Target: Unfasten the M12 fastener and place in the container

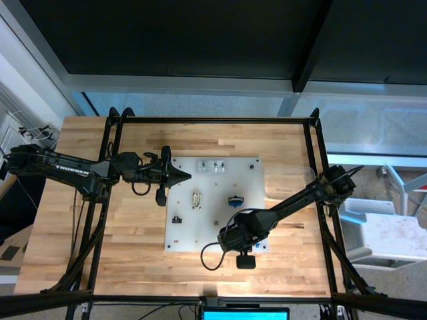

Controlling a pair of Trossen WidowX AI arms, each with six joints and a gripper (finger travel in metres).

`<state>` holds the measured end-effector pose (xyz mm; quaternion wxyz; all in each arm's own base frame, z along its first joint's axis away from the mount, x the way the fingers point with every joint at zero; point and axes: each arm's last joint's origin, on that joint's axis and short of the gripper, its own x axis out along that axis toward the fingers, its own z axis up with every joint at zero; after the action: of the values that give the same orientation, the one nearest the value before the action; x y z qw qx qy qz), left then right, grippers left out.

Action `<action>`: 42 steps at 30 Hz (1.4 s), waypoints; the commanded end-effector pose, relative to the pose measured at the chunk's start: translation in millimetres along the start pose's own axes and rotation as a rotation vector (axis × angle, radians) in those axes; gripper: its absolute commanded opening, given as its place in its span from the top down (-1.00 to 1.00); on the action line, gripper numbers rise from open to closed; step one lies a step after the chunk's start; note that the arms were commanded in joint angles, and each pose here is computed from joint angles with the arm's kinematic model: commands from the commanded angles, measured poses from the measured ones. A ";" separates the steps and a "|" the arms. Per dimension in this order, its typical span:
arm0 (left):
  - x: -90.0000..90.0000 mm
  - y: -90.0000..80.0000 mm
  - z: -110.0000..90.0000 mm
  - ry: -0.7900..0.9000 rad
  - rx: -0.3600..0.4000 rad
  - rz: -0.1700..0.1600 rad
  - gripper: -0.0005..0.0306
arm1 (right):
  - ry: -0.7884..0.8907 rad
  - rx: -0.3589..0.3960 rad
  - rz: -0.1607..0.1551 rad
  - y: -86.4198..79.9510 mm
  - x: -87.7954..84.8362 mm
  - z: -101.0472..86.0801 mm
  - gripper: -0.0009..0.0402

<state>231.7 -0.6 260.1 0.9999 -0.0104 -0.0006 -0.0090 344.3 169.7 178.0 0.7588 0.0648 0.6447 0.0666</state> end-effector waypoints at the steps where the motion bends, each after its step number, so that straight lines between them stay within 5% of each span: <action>1: 0.0 0.0 0.2 -0.001 0.000 0.000 0.96 | -0.024 0.009 -0.086 -2.1 -4.3 -0.2 0.96; 5: 0.0 0.0 0.2 -0.001 0.000 0.000 0.96 | -0.078 0.043 -0.325 -8.2 -19.4 -1.0 0.96; 7: 0.0 0.0 0.2 -0.001 0.000 0.000 0.97 | -0.103 0.058 -0.381 -8.1 -26.6 1.1 0.96; 12: 0.0 0.0 0.5 -0.004 0.000 0.000 0.96 | -0.093 0.049 -0.324 -4.6 -32.3 3.8 0.96; 15: 0.0 0.1 0.2 -0.001 0.000 0.000 0.96 | -0.094 0.050 -0.318 -4.5 -34.4 3.3 0.96; 24: 0.1 0.0 -0.3 0.003 0.000 0.001 0.96 | -0.007 0.053 -0.045 6.0 -38.8 2.3 0.96; 31: 0.1 0.1 -0.2 0.003 0.000 0.000 0.96 | -0.010 0.039 -0.041 5.6 -24.0 2.2 0.96; 36: 0.1 0.0 -0.1 0.002 0.000 0.000 0.96 | -0.016 0.035 0.004 5.1 -14.1 -0.2 0.96; 42: 0.1 0.0 -0.1 0.002 0.000 0.000 0.97 | -0.021 0.034 -0.016 2.7 -8.2 -3.2 0.96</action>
<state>231.7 -0.6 259.9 0.9999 -0.0104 0.0008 -0.0090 339.8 171.7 186.8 0.7634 0.0759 0.6392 0.0537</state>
